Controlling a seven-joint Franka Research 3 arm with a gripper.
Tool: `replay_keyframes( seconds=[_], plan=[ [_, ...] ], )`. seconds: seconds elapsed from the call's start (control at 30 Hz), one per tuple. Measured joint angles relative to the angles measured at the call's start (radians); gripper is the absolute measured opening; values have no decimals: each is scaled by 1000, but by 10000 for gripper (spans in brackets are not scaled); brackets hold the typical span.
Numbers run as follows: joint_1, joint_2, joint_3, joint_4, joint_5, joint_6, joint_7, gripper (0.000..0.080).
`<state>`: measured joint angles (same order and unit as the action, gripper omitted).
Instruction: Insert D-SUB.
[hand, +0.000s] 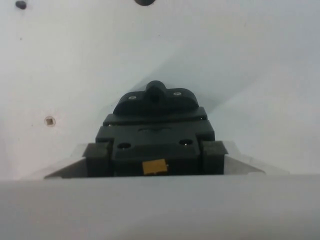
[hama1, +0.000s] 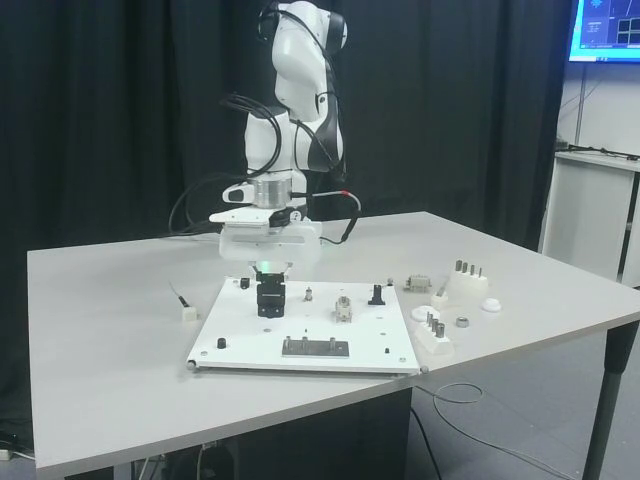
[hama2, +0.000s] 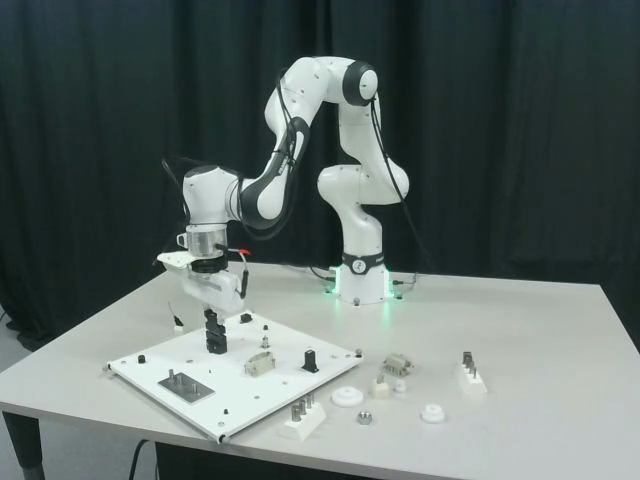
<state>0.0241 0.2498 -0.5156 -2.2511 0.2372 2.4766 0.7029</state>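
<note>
end effector clamped on D-SUB plug | over white board, inside its edges

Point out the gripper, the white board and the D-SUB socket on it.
gripper (hama1: 270, 296), first room view, between the fingertips.
white board (hama1: 240, 340), first room view, bare top surface.
D-SUB socket (hama2: 260, 365), second room view, its body.

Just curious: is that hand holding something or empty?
Holding: the hand is shut on a black plug, hanging just above the white board.
</note>
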Motion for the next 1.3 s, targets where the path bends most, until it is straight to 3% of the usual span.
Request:
replay_keyframes(
  seconds=[0.5,1.3],
  plan=[
    [0,0,0,0,0,0,69,381],
    [2,1,0,1,-2,5,70,381]
  ],
)
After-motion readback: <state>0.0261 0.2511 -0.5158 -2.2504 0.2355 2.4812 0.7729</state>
